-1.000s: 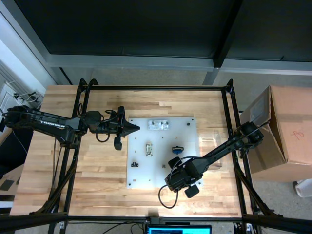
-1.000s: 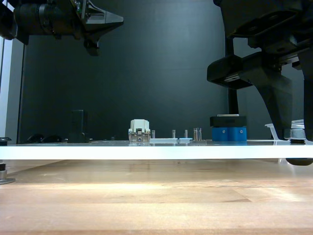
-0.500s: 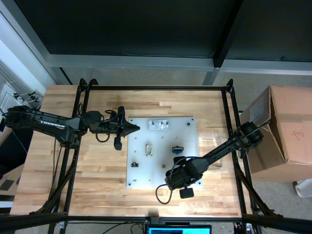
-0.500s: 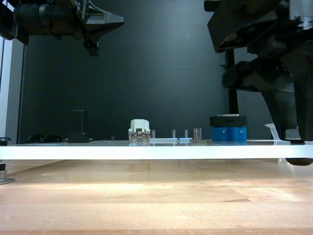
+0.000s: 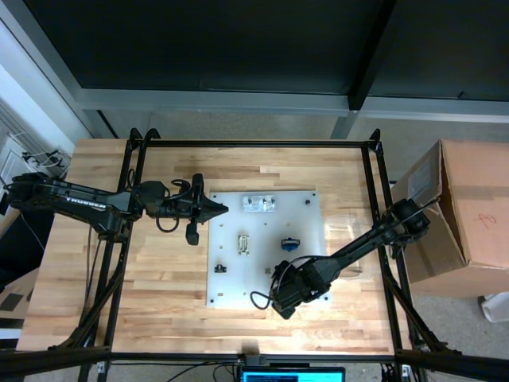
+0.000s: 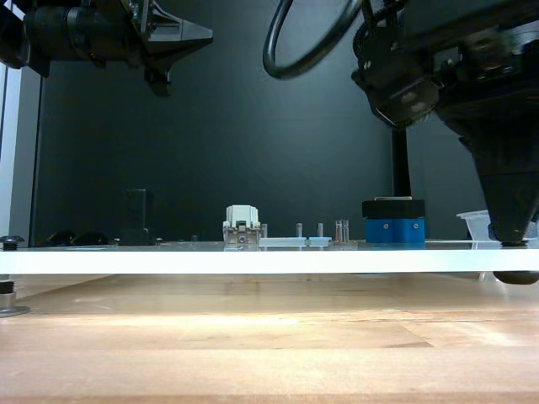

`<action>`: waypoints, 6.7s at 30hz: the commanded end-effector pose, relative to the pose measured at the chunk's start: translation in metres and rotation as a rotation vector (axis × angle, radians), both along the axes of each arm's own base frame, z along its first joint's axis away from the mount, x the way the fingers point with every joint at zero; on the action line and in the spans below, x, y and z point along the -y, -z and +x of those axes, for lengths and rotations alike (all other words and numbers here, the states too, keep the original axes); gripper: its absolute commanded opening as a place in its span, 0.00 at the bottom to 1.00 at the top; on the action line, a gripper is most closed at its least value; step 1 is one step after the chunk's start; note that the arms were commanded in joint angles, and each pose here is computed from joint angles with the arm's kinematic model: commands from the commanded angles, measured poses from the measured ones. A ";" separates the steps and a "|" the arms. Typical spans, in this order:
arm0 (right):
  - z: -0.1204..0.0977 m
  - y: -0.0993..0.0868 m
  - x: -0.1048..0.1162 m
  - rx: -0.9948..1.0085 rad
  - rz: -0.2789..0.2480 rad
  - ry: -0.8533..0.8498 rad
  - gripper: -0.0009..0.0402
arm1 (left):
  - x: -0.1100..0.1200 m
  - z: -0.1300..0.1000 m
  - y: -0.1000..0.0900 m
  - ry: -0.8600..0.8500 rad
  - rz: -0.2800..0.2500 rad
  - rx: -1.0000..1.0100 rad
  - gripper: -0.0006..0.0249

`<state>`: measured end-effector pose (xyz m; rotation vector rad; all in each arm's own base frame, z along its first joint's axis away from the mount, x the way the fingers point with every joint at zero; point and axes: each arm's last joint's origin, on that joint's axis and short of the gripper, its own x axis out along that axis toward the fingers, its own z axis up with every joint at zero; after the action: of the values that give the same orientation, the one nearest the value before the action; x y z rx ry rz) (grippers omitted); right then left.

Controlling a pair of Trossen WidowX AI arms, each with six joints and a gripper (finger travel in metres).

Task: Pick the M12 nut and place it on its threads and fasten

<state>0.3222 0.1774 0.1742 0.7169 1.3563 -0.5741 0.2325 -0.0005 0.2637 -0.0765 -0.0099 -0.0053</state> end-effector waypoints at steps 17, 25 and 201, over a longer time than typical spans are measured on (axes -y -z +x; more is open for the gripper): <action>0.000 0.000 0.000 -0.008 0.023 0.168 0.08 | 0.000 0.000 0.000 0.000 0.000 0.000 0.02; 0.000 0.000 0.000 -0.008 0.023 0.166 0.16 | 0.000 0.000 0.000 0.000 0.000 0.000 0.02; -0.012 -0.017 -0.002 -0.006 -0.158 -0.642 0.02 | 0.000 0.000 0.000 0.000 0.000 0.000 0.02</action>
<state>0.3111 0.1801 0.1911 0.1356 1.4269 -0.1565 0.2325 -0.0005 0.2637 -0.0765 -0.0099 -0.0050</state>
